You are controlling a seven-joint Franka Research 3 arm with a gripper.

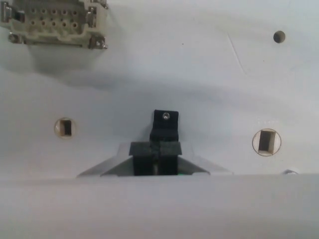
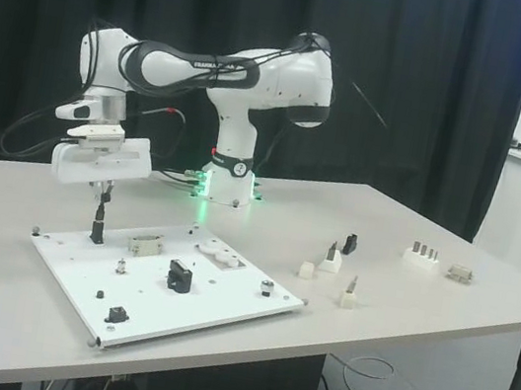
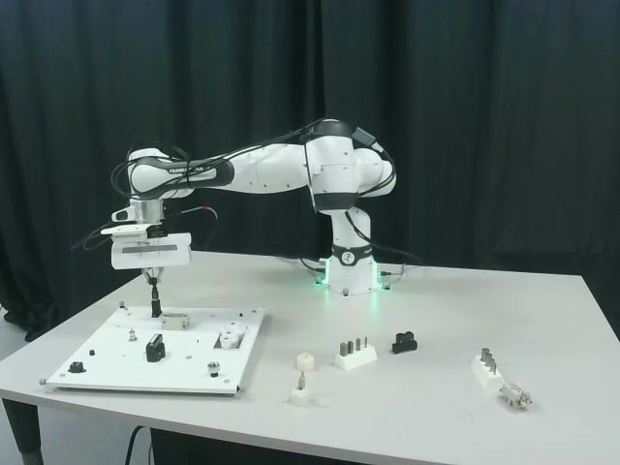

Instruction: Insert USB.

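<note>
Grey tabletop (image 3: 436, 320) carries a white Franka arm (image 3: 281, 174), whose forearm bears black lettering, legible only as "FRANKA" in the first room view. The arm reaches out sideways over a white board (image 2: 214, 292) lying flat near the table's edge. Its gripper (image 1: 156, 149) hangs just above the board's far side, the black fingers drawn narrow around a small black USB plug (image 1: 164, 124) that points straight down. Whether the plug's tip touches the board cannot be told. In the wrist view, a many-pinned connector (image 1: 55, 22) is mounted on the board, and two small rectangular sockets (image 1: 266, 141) sit to either side of the plug. Small fixtures (image 3: 354, 354) stand loose on the table, well apart from the board.
</note>
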